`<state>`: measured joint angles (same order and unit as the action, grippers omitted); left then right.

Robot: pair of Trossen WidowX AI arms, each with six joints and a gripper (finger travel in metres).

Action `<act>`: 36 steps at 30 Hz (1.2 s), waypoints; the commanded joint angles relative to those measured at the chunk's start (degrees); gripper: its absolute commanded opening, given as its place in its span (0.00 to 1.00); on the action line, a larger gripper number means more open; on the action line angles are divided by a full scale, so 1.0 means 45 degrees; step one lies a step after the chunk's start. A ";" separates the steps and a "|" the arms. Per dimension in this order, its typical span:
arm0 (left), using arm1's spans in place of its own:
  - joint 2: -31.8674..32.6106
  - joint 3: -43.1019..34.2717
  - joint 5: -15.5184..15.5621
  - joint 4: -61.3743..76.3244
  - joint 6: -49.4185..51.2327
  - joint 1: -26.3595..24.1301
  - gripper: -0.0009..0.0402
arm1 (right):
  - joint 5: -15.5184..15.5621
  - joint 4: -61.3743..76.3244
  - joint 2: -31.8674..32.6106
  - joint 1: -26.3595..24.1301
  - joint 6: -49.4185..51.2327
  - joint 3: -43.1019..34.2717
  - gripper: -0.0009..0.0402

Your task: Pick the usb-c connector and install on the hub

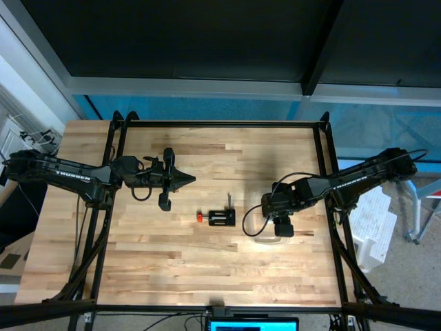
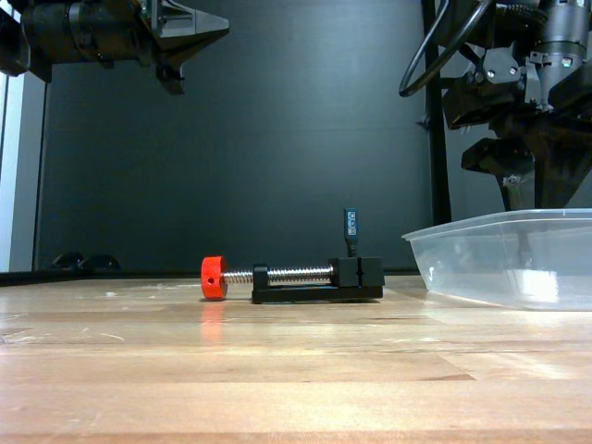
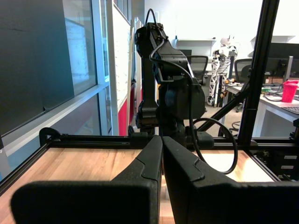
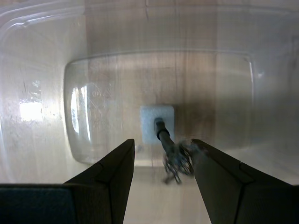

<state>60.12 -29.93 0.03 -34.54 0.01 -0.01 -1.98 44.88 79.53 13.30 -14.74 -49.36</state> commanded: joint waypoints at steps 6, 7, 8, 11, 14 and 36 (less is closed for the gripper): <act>0.0000 -0.0005 -0.0005 0.0000 0.0000 0.0005 0.02 | -0.0044 -0.0899 0.0019 0.0126 -0.0189 0.0612 0.42; 0.0000 -0.0005 -0.0005 0.0005 0.0000 0.0005 0.02 | -0.0044 -0.1005 0.0019 0.0131 -0.0194 0.0665 0.42; 0.0000 -0.0005 -0.0005 0.0000 0.0000 0.0005 0.02 | -0.0044 -0.1132 0.0019 0.0136 -0.0209 0.0724 0.42; 0.0000 -0.0005 -0.0005 0.0000 0.0000 0.0005 0.02 | -0.0044 -0.1462 0.0019 0.0165 -0.0243 0.0894 0.42; 0.0000 -0.0005 -0.0005 0.0005 0.0000 0.0000 0.02 | -0.0170 -0.1656 0.0019 0.0223 -0.0238 0.0981 0.42; 0.0000 -0.0005 -0.0005 0.0000 0.0000 0.0005 0.02 | -0.0675 -0.2050 0.0141 0.0588 -0.0432 0.1209 0.42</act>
<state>60.12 -29.95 0.03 -34.54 0.01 -0.01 -4.99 35.90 80.18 15.90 -16.71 -43.90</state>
